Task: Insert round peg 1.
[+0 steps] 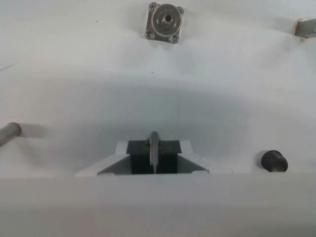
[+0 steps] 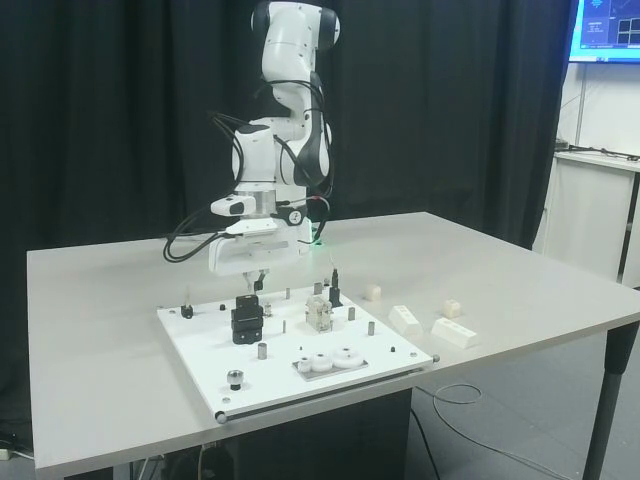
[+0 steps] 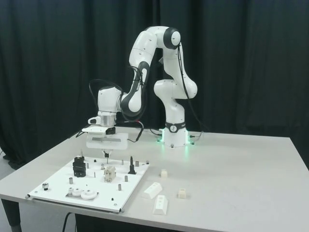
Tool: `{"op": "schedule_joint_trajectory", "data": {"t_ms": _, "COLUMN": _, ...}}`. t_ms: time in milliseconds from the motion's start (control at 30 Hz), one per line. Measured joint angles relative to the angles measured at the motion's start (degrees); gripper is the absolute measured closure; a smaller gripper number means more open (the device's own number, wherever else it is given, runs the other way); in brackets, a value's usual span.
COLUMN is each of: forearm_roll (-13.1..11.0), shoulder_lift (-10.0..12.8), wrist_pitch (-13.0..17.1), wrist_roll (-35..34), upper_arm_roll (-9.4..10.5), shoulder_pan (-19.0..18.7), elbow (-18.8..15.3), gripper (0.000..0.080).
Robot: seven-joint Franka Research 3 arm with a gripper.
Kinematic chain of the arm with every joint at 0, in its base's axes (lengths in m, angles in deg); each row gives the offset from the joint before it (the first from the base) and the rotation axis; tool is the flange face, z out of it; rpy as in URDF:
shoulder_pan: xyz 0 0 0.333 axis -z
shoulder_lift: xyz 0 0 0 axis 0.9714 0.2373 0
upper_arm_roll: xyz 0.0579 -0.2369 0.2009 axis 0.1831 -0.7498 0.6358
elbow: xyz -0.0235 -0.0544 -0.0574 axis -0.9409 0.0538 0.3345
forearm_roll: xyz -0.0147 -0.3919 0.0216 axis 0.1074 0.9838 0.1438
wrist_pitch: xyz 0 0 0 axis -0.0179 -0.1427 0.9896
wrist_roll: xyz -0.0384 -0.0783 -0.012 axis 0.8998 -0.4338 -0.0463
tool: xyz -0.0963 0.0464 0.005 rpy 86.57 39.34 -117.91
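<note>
A thin grey round peg [image 1: 154, 144] stands upright between my black finger pads [image 1: 138, 157] in the wrist view. My gripper [image 1: 154, 154] is shut on it. Below it lies the white board [image 1: 98, 74], with a square metal socket plate [image 1: 165, 22] holding a round hole some way off. In the room views my gripper [image 2: 260, 281] [image 3: 105, 153] hangs a short way above the back part of the white board [image 2: 290, 385] [image 3: 53, 191]. The peg is too small to make out there.
Another grey peg [image 1: 9, 132] and a black knob [image 1: 274, 161] stick up from the board near the gripper. A black block [image 2: 247, 320], white gears [image 2: 333, 360] and several small posts stand on the board. White blocks [image 2: 405, 319] [image 2: 453, 333] lie on the grey table beside it.
</note>
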Motion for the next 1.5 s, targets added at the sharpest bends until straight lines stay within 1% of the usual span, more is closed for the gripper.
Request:
{"op": "schedule_joint_trajectory", "data": {"t_ms": 1067, "forearm_roll": 0.0, "shoulder_lift": -0.4, "wrist_pitch": -1.7, "wrist_roll": 0.3, "upper_arm_roll": -0.53, "shoulder_pan": 0.0, "elbow": -0.2, "gripper": 0.0772}}
{"op": "schedule_joint_trajectory", "data": {"t_ms": 1267, "forearm_roll": 0.0, "shoulder_lift": -0.6, "wrist_pitch": -2.0, "wrist_roll": 0.6, "upper_arm_roll": -0.92, "shoulder_pan": 0.0, "elbow": -0.5, "gripper": 0.0772}}
{"op": "schedule_joint_trajectory", "data": {"t_ms": 1500, "forearm_roll": 0.0, "shoulder_lift": -1.1, "wrist_pitch": -3.3, "wrist_roll": 1.4, "upper_arm_roll": -1.63, "shoulder_pan": 0.0, "elbow": -0.7, "gripper": 0.0772}}
